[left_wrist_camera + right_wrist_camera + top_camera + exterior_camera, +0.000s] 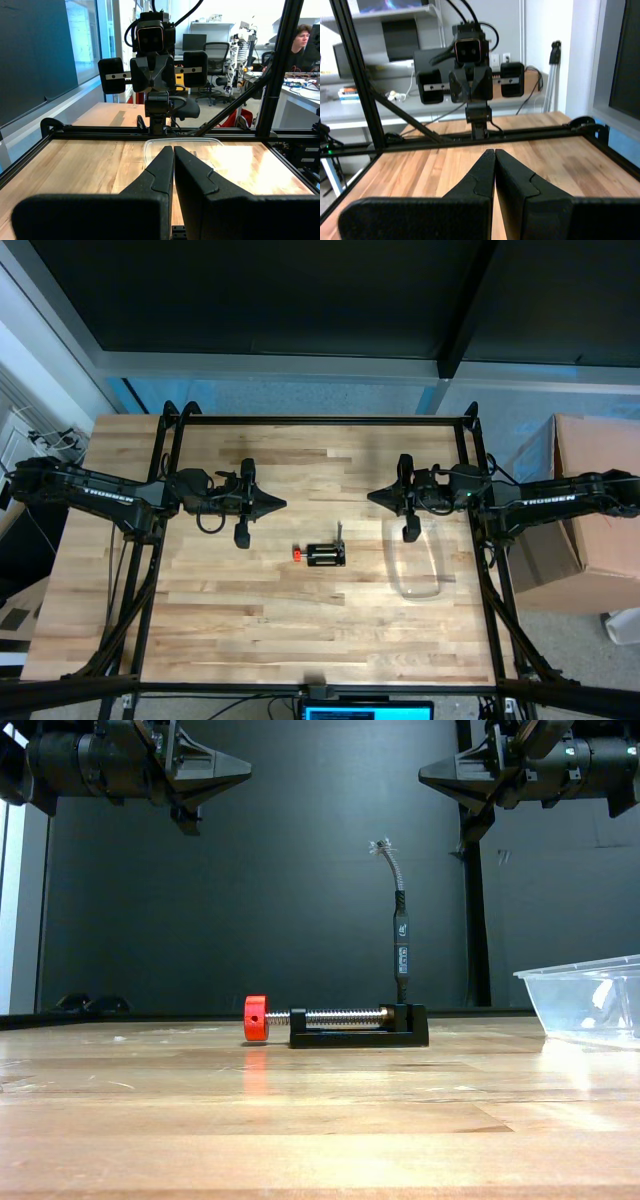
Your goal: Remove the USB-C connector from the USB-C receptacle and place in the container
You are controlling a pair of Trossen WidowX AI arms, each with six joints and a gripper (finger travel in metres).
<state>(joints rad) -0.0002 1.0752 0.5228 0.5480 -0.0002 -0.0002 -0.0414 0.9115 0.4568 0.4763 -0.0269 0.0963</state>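
**USB-C connector seated upright in its receptacle**

The slim black USB-C connector point(402, 945) stands plugged into the USB-C receptacle point(405, 1012) on a black screw clamp point(350, 1040) with a threaded metal rod and a red knob point(256, 1018). The clear plastic container point(590, 982) sits apart on the wooden worktop point(250, 610). The left tool point(283, 504) and right tool point(370, 496) hover high above, pinched closed and empty.

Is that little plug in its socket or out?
In: the USB-C connector stands upright in the USB-C receptacle. The left gripper and right gripper, both shut, hang high above, touching nothing.
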